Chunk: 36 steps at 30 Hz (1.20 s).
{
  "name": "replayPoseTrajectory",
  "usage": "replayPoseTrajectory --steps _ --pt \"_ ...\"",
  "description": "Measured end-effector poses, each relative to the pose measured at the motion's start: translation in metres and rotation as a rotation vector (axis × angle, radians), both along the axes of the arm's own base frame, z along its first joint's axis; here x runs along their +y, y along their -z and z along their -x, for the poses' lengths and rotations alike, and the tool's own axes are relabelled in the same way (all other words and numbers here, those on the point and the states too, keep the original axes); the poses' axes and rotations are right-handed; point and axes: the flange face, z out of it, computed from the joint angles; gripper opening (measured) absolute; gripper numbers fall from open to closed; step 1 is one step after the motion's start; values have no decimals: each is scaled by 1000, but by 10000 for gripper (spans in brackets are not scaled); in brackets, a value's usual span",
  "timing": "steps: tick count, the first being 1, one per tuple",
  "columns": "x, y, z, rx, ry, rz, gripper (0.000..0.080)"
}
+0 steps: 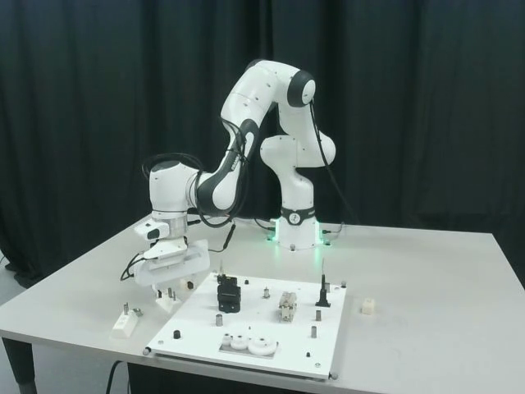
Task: Pick square peg 1.
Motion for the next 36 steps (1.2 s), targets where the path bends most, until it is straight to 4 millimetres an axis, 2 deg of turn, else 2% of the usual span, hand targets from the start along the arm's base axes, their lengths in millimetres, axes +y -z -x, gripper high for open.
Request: replayPoseTrajectory --steps 16,17,21,22,27,28,33,34,36 --pt "0 5 1 -1 17 -6 800" --pt "0 5 1 0 17 -6 696" --pt "0 6 1 1 17 -6 696" --pt "0 6 1 2 17 -6 516" --pt "0 7 1 4 17 -5 516" --pt "0 7 1 4 17 -5 334" --pt "0 7 1 4 16 -5 334" --pt "0 7 1 3 16 -5 140" --pt "0 7 0 3 16 -4 140"
